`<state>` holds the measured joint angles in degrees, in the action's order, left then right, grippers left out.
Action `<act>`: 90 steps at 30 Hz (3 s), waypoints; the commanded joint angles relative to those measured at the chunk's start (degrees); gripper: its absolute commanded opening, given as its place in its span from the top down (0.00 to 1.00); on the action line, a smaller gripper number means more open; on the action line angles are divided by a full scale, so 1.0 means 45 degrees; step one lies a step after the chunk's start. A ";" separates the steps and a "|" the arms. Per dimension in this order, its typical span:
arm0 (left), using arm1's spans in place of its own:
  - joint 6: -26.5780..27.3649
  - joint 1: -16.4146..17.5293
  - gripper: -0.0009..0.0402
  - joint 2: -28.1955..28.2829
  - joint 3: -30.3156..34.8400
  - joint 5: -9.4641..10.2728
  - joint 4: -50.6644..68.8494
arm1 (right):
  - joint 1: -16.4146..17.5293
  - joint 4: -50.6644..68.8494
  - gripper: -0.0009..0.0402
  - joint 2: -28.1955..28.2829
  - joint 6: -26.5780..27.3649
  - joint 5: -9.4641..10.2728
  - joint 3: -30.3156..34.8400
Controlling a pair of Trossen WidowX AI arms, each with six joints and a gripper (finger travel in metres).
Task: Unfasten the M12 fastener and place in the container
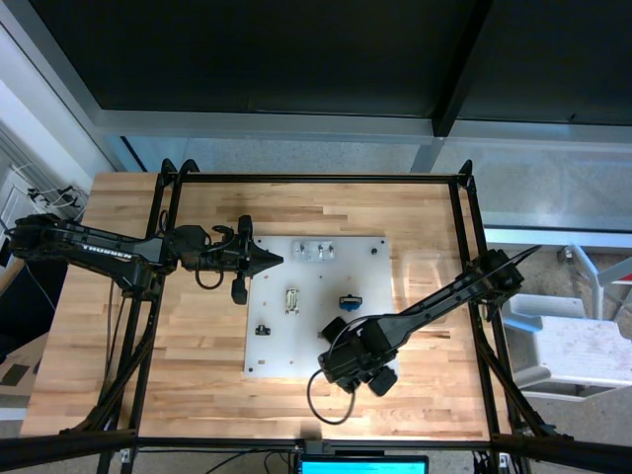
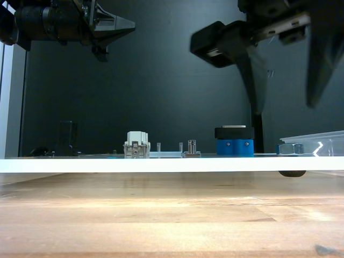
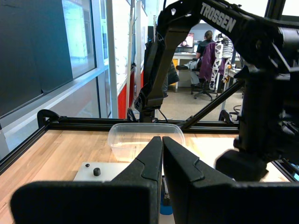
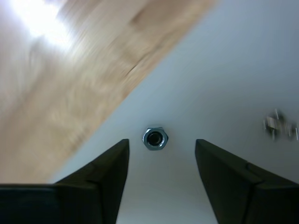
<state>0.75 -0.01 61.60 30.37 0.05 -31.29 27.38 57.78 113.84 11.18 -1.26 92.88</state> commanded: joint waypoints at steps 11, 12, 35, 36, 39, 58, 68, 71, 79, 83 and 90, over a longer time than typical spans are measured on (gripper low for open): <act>0.0000 0.0000 0.98 0.0000 0.0000 -0.0005 -0.0005 | 0.0340 -0.0248 0.97 -0.0408 -0.7427 0.0874 -0.0593; 0.0000 0.0005 0.98 0.0000 0.0000 0.0000 -0.0005 | 0.0345 -0.0384 0.98 -0.0408 -0.7723 0.0865 -0.0680; 0.0000 0.0005 0.98 0.0000 0.0000 0.0000 -0.0005 | 0.0495 -0.2613 0.98 -0.0180 -0.9088 0.0529 -0.2229; 0.0000 0.0000 0.98 0.0000 0.0000 0.0000 -0.0005 | 0.0500 -0.2667 0.98 -0.0136 -0.9058 0.0525 -0.2234; 0.0000 0.0000 0.98 0.0000 0.0000 0.0000 -0.0005 | 0.0495 -0.2667 0.98 -0.0083 -0.9054 0.0505 -0.2234; 0.0000 0.0000 0.98 0.0000 0.0000 0.0000 -0.0005 | 0.0495 -0.2273 0.98 -0.0204 -0.9063 -0.0175 -0.2234; 0.0000 0.0000 0.98 0.0000 0.0000 -0.0005 -0.0005 | 0.0495 -0.2132 0.98 -0.0209 -0.9054 -0.0306 -0.2234; 0.0000 0.0000 0.98 0.0000 0.0000 0.0000 -0.0005 | 0.0495 -0.2132 0.98 -0.0219 -0.9054 -0.0384 -0.2234; 0.0000 0.0000 0.98 0.0000 0.0000 0.0000 -0.0005 | 0.0500 -0.1569 0.98 -0.0316 -0.9078 -0.1797 -0.2234; 0.0000 0.0000 0.98 0.0000 0.0000 0.0000 -0.0010 | 0.0500 -0.0937 0.98 -0.0641 -0.9287 -0.3162 -0.2229; 0.0000 0.0000 0.98 0.0000 0.0000 0.0000 -0.0005 | 0.0500 -0.0816 0.98 -0.0903 -0.9282 -0.2385 -0.2229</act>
<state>0.75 -0.01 61.58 30.35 0.05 -31.31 29.69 54.04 109.89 -30.57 -13.74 82.81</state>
